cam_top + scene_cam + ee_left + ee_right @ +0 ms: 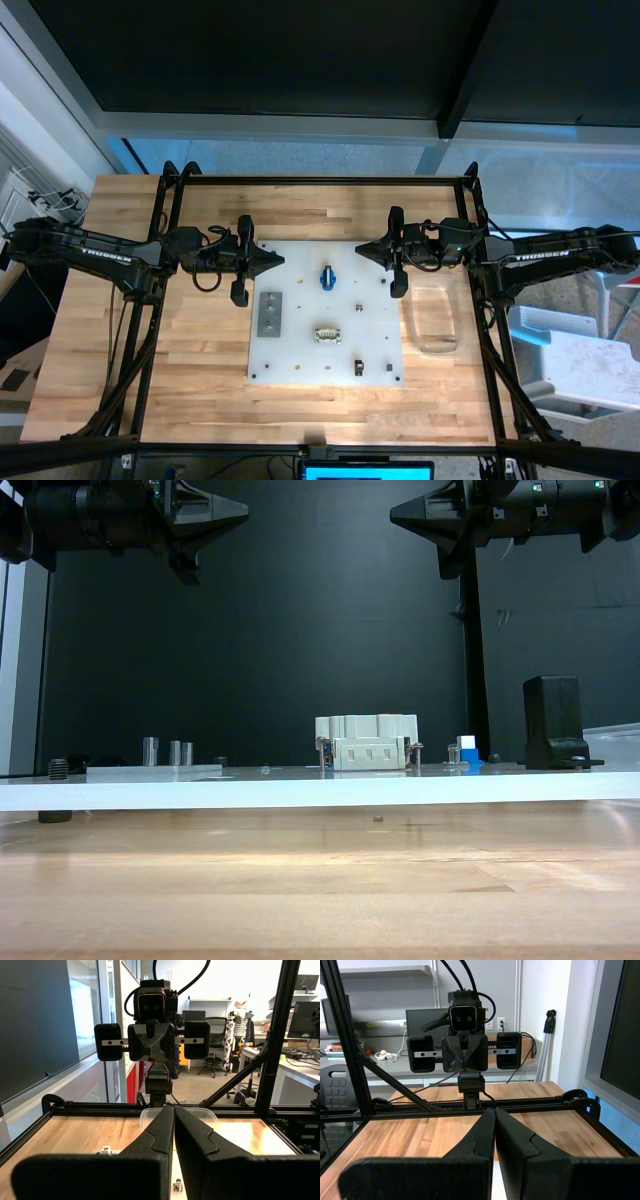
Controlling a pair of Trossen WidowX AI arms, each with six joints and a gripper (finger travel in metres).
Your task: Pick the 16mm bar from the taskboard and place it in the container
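Both arms hang high over the taskboard (300, 360), the left gripper (272, 260) at its 10 o'clock and the right gripper (368, 248) at 2 o'clock, each clenched on nothing. The 16mm bar (150, 750), judged the widest of three pegs upright on the grey block (270, 312) at 9 o'clock, calls for parted fingers lowered squarely over it and a straight vertical lift before crossing to the container (436, 320) at 3 o'clock

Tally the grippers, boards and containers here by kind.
taskboard: 1
container: 1, right of the taskboard
grippers: 2, left gripper above the taskboard's far left, right gripper above its far right, jaws shut
Total: 4
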